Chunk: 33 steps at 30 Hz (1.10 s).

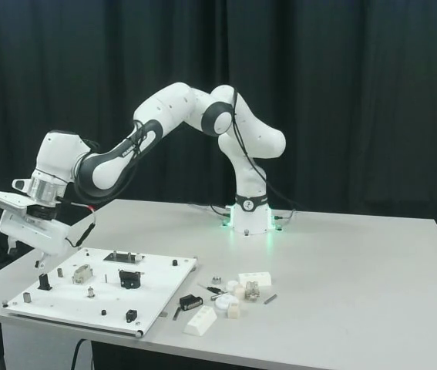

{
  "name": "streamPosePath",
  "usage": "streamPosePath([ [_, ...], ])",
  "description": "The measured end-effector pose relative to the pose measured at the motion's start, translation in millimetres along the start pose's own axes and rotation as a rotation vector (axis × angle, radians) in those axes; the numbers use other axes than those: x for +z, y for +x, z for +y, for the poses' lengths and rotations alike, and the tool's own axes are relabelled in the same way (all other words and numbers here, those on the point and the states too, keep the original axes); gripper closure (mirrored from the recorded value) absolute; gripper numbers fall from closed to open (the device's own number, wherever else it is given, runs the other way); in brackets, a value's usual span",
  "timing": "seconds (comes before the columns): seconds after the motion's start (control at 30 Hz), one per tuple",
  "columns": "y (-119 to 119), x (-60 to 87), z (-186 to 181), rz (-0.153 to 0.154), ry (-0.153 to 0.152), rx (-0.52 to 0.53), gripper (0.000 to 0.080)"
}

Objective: Remove square peg 3.

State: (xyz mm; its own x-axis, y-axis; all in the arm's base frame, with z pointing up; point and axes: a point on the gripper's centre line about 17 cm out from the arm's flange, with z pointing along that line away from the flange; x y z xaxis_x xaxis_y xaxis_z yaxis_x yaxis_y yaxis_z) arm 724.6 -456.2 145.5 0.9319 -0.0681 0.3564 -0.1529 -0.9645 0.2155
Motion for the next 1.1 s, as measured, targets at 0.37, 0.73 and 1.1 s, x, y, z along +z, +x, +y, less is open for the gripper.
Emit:
streamPosePath([
  [0.37, -6, 11.9, 0, 0.03, 0.057, -0.036, 0.0003],
  [0.73, -15, 26.5, -1, 0.056, 0.115, 0.018, 0.0003],
  [1.1, -21, 42.2, -9, 0.077, 0.161, -0.004, 0.0003],
])
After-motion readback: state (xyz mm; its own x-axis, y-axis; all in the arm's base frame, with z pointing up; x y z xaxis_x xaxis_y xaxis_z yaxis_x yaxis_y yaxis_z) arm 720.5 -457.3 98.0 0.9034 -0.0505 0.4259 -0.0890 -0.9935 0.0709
